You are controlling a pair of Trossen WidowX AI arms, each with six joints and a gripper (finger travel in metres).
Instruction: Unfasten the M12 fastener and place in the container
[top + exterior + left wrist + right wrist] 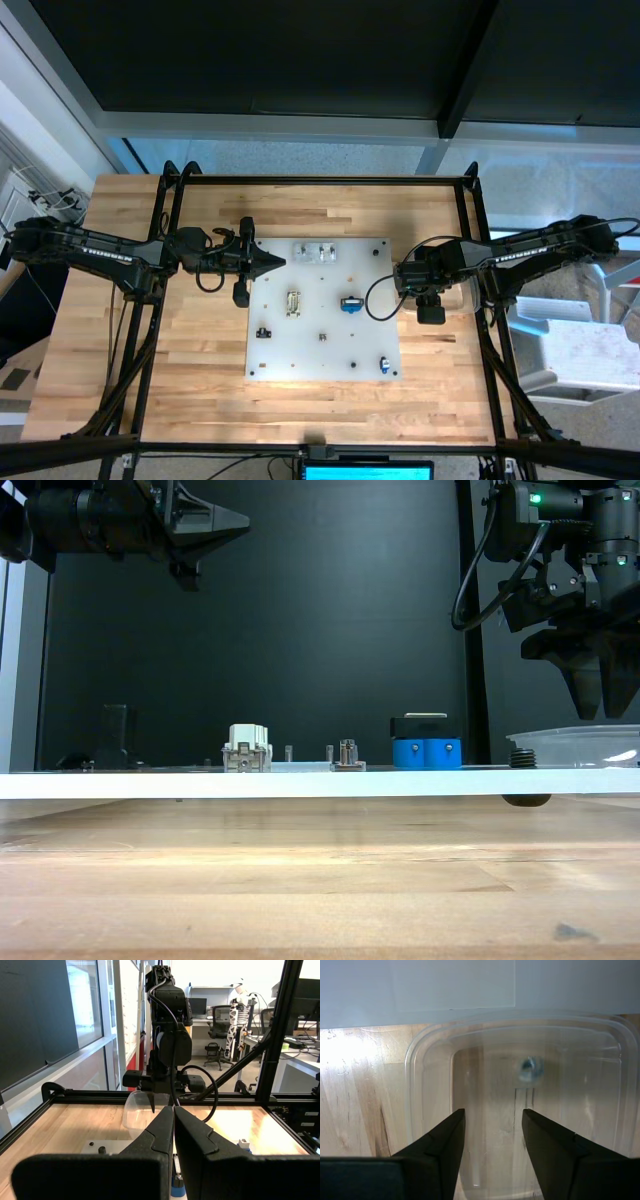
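Observation:
The M12 fastener [530, 1068] shows as a small blurred silver nut inside the container [431, 1045], a clear shallow tray on the wood just right of the white board [300, 350]. My right gripper [492, 1114] hangs open directly above the tray with nothing between its fingers, and it also shows above the tray [575, 742] as the right gripper [600, 702] in the low view. The black stud [522, 757] stands bare, its ribs showing. My left gripper [268, 260] is shut, held high over the board's far left edge.
On the board stand a blue-and-black knob [427, 750], a white connector block [246, 750] and a small silver post [347, 753]. The black frame rails [470, 260] run close beside the tray.

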